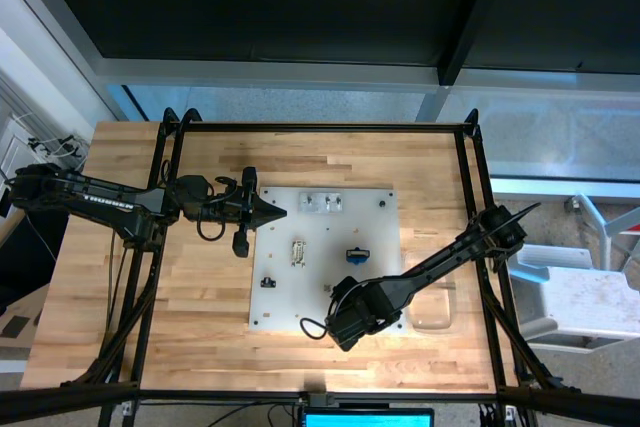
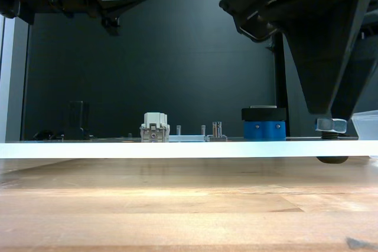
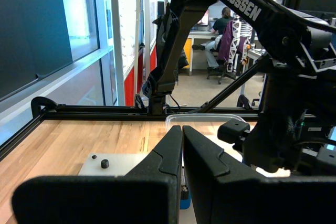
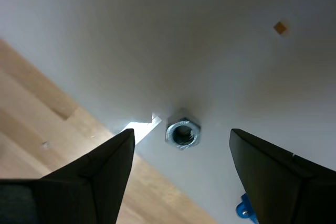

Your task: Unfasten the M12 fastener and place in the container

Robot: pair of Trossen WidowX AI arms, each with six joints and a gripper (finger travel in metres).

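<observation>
Right gripper [image 4: 181, 136] spread wide astride the M12 fastener [image 2: 331, 124] on its stud [image 2: 328, 136], touching nothing; left gripper [image 3: 182, 148] pressed together, far left.

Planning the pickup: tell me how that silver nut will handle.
The nut, small solid metal, is probably stiff and light. Its smooth flats could slip between the right gripper's open jaws flanking it. Perched high on its stud, it might wobble if nudged. The left gripper hangs shut at the board's left edge.
</observation>
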